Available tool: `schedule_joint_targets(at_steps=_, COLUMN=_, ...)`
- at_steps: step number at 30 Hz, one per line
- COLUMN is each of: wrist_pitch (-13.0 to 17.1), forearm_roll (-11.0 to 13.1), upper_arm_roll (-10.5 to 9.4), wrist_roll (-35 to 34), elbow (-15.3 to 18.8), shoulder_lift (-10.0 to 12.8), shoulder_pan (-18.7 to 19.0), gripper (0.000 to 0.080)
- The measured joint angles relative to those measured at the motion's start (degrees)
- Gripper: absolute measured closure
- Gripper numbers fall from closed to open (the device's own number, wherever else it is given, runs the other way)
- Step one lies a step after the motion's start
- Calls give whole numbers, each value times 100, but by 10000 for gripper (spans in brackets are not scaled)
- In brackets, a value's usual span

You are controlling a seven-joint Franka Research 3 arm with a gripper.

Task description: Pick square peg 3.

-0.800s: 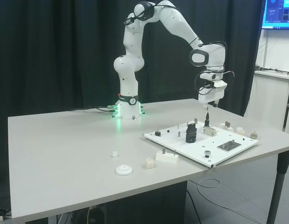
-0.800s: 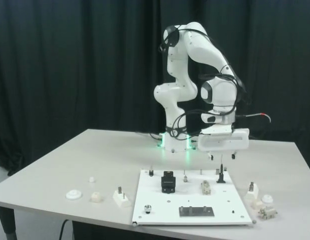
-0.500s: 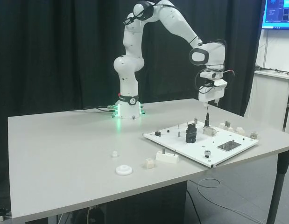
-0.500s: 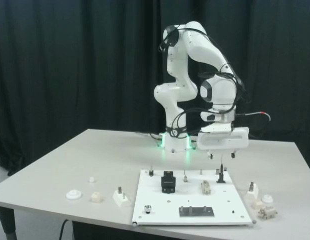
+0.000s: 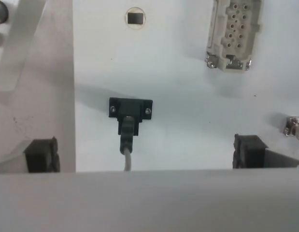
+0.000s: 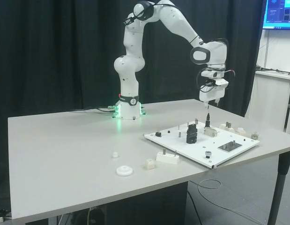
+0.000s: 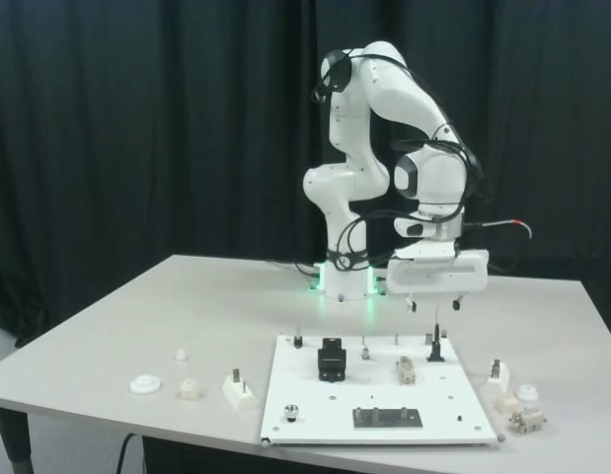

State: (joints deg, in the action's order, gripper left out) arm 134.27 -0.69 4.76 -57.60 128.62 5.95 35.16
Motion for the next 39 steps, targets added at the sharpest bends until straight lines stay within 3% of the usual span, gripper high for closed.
schedule_joint_targets(at_steps=29, wrist_pitch=-352, forearm_roll=-97, upper_arm_roll=8, wrist_roll=97, elbow=-217, shoulder_lift=-114, shoulder_pan=-211, gripper=3)
schedule_joint_targets(at_steps=39, wrist_pitch=-399, forearm_roll=-373, upper_arm_roll=18, wrist_roll=334, elbow=-339, shoulder_lift=-115, shoulder_pan=-424, gripper=3)
